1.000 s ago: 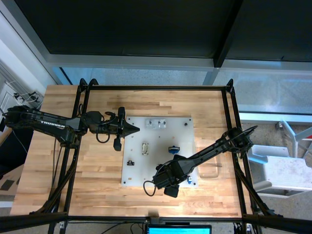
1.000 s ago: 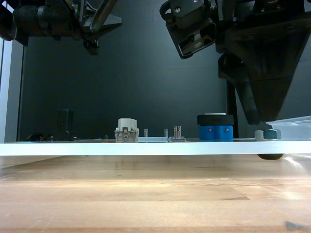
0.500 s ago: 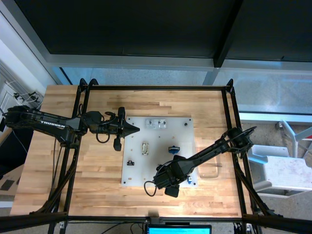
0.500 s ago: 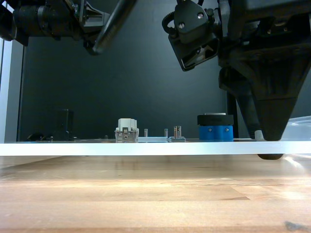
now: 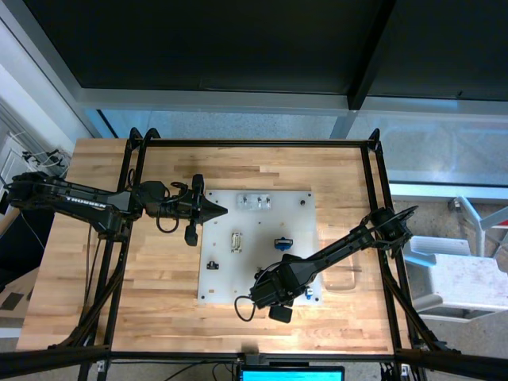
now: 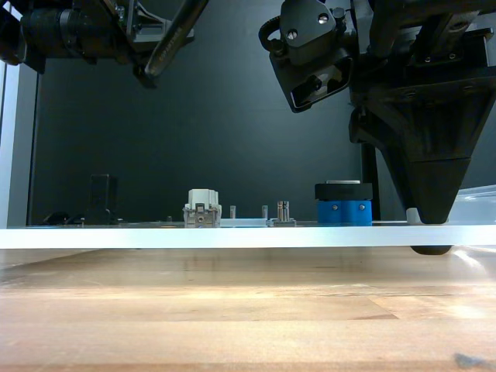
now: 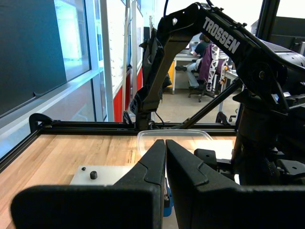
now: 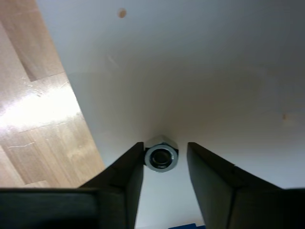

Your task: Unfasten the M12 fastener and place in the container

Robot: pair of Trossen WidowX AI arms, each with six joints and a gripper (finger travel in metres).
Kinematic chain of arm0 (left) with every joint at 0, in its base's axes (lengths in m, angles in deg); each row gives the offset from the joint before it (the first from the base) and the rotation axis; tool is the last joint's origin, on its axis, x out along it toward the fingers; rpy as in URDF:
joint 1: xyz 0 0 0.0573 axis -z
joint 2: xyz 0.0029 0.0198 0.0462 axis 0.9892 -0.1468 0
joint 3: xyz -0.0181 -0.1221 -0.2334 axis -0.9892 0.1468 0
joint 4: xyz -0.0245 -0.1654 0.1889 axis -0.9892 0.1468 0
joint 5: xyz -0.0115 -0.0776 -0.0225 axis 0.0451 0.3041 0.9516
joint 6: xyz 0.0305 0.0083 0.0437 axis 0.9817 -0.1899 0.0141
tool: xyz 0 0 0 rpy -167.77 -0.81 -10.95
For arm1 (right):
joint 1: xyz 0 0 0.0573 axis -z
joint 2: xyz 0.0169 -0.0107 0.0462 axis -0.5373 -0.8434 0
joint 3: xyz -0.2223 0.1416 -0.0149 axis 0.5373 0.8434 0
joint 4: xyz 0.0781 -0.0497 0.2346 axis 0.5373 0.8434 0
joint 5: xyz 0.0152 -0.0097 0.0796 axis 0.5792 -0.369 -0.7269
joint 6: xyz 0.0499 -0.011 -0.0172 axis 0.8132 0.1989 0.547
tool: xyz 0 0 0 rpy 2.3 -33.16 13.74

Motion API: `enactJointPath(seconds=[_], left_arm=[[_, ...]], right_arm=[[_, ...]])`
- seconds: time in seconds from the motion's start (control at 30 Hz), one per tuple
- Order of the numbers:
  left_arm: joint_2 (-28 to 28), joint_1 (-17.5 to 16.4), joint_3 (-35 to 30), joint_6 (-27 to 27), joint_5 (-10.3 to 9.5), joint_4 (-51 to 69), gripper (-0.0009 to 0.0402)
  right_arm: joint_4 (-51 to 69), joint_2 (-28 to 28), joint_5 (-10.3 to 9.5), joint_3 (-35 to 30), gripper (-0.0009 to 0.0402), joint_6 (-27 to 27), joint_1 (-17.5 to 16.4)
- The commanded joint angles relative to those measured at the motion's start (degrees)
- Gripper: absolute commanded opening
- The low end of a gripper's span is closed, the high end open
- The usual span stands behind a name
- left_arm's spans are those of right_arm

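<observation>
Straddling nut (image 8: 161, 158), R pincer (image 8: 164, 144) tip-down — L pincer (image 7: 165, 143) aloft.

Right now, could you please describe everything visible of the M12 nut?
The M12 nut is small, silvery, hexagonal, with a dark bore, lying flat on the white board. The open right hand straddles it: one finger meets its side, the other stands clear. No stud shows, so I cannot tell whether it is threaded on. The left hand hangs shut over the board's far left.
</observation>
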Motion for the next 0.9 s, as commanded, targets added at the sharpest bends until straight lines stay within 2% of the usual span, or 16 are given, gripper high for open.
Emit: enactJointPath(seconds=[0.03, 0.27, 0.4, 0.47, 0.6, 0.9], left_arm=[[0.0, 0.0, 0.0, 0.0, 0.0, 0.0, 0.0], [0.0, 0.0, 0.0, 0.0, 0.0, 0.0, 0.0], [0.0, 0.0, 0.0, 0.0, 0.0, 0.0, 0.0], [0.0, 0.0, 0.0, 0.0, 0.0, 0.0, 0.0], [0.0, 0.0, 0.0, 0.0, 0.0, 0.0, 0.0], [0.0, 0.0, 0.0, 0.0, 0.0, 0.0, 0.0]], right_arm=[[0.0, 0.1, 0.39, 0.0, 0.0072, -0.1, 0.0], [-0.9, 0.1, 0.22, 0.0, 0.0014, -1.4, 0.0], [-1.8, 0.1, -2.1, 0.0, -0.0001, -4.2, 0.0], [-1.9, 0.1, -2.43, 0.0, 0.0004, -6.9, 0.0], [-1.9, 0.1, -2.43, 0.0, 0.0004, -16.4, -0.1], [-1.2, 0.1, -2.36, 0.0, 0.0005, -43.3, -0.1]])
